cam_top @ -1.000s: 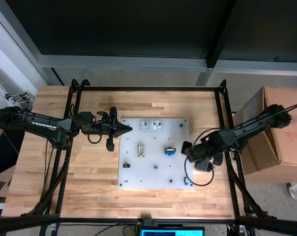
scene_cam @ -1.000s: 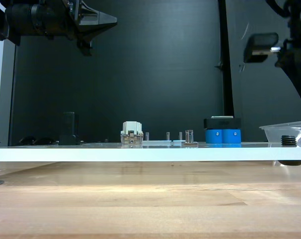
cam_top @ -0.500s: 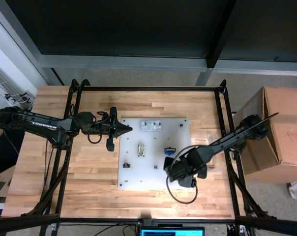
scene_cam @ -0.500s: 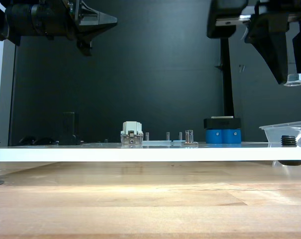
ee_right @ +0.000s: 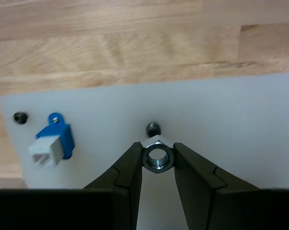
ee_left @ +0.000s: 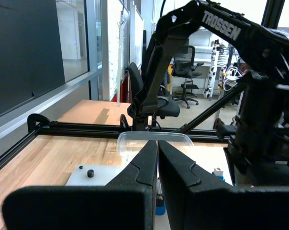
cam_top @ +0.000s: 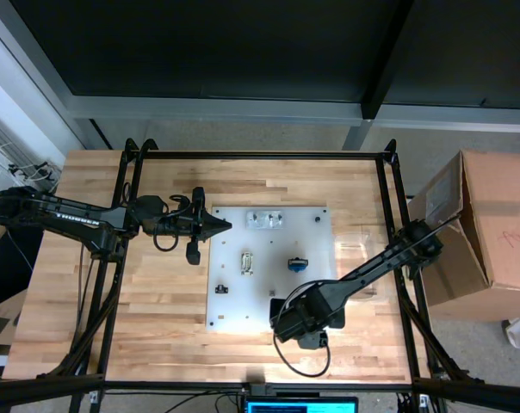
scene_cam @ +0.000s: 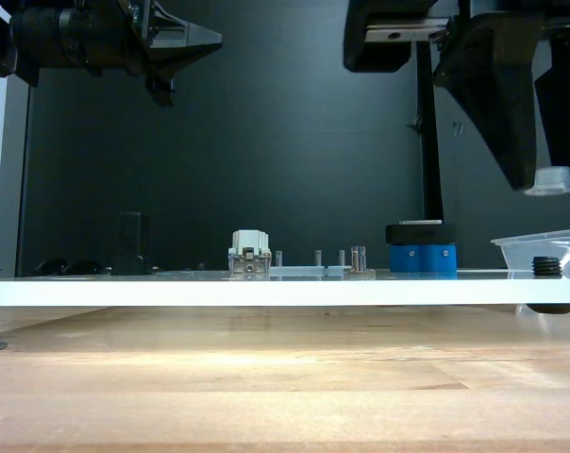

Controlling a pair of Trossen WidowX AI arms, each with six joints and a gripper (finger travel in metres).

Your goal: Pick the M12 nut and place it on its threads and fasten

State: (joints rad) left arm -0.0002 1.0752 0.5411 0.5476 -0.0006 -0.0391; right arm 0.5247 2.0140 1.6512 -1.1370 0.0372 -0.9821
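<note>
The small silver nut point(ee_right: 157, 158) is held between the fingers of my right gripper point(ee_right: 157, 152), hole facing the camera. In the low view the nut point(scene_cam: 552, 179) hangs well above the black ribbed stud point(scene_cam: 547, 267), which stands bare. The right wrist view shows the stud point(ee_right: 153, 128) on the white board point(ee_right: 230, 115), just beyond the nut. From above, the right gripper point(cam_top: 314, 323) covers the board's near right edge and hides the stud. My left gripper point(cam_top: 219, 225) hovers high at the board's far left edge, fingers point(ee_left: 147, 160) together and holding nothing.
A clear tray point(scene_cam: 542, 247) sits off the board's right side, behind the stud. On the board stand a blue connector point(cam_top: 297, 264), a white connector point(cam_top: 247, 262) and small posts. A cardboard box point(cam_top: 488, 232) stands past the table's right edge.
The right arm swung from the tray side leftward and toward the near edge, carrying the nut. It now hangs lower, over the board's near right part. The left arm has not moved.
</note>
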